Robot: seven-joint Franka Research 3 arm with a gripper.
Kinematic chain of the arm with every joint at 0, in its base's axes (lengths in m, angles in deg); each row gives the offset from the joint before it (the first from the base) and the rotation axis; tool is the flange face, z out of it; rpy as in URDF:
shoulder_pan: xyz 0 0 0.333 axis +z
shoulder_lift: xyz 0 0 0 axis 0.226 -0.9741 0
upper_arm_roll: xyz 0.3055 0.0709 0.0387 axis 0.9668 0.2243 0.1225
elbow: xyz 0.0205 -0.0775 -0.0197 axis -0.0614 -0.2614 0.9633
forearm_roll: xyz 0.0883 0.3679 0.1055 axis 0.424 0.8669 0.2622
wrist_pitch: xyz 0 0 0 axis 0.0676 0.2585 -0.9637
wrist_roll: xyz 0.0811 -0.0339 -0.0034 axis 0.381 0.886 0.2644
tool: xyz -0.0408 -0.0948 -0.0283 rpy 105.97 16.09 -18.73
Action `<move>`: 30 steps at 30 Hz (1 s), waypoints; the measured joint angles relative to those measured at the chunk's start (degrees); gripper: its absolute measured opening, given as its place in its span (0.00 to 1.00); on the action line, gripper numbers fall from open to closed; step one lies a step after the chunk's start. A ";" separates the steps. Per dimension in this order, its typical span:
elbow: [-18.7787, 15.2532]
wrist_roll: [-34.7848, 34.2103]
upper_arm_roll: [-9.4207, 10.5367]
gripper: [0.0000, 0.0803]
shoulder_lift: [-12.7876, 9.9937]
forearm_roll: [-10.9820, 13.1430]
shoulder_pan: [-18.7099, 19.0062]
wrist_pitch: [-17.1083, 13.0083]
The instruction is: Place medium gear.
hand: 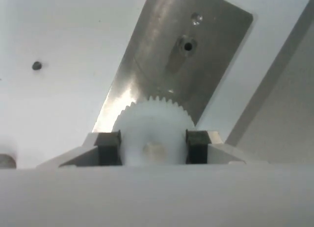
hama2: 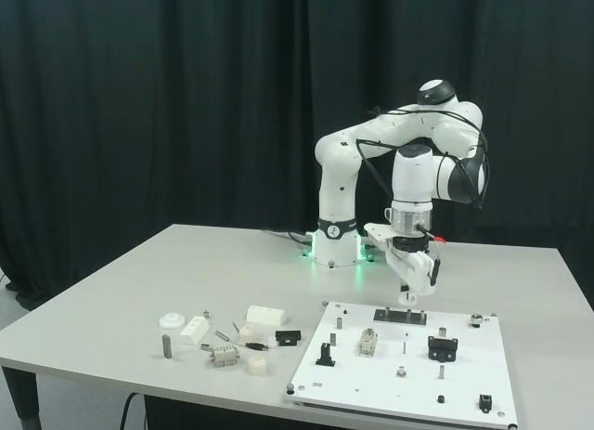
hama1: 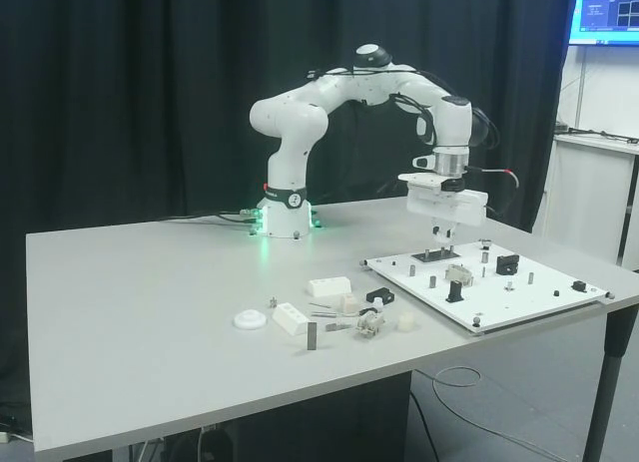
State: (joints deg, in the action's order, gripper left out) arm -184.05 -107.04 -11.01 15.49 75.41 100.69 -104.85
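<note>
One white medium gear (hand: 156, 131) is clamped between the two black pads (hand: 108, 147) of the tool (hand: 153, 148), teeth visible above the pads and the hub facing the wrist camera. The tool (hama1: 440, 226) hangs above the white assembly board (hama1: 519, 304), over the grey metal plate (hand: 186, 55) near the board's rear edge, the edge nearest the robot base. The gear is not yet in contact with the plate.

Step in hand: transport and alignment above the mounting site. Judged from the wrist view, the plate carries one slotted recess with one dark hole (hand: 187, 46) and one small screw (hand: 196, 18) beyond it; whether a shaft stands there cannot be told.

Next move, as a judgement:
1. Centre the gear bore over the mounting point.
2. Descend vertically, keeping the gear level.
3. Part the pads only once the gear is seated.

Count of items:
- Arm: one, white, bolted at the rear of the tabletop (hama2: 139, 291).
- Assembly board (hama2: 464, 374): one, at the right front corner of the tabletop as the second room view shows it.
- Loose gear-like disc (hama2: 170, 321): one, white, on the tabletop beside the board.
- White blocks (hama2: 265, 316): about three, near the disc.
- Small loose parts around them: several; exact number cannot be told.
- Black fixtures on the board (hama2: 442, 348): at least four.
</note>
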 joint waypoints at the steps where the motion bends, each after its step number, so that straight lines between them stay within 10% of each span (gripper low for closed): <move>1: -0.01 0.00 -0.07 0.35 0.00 -0.05 0.04 0.07; 30: -0.69 -0.04 -0.23 0.35 0.00 -0.09 0.90 0.47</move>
State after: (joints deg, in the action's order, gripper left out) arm -184.73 -107.08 -11.24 15.49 75.32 101.58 -104.38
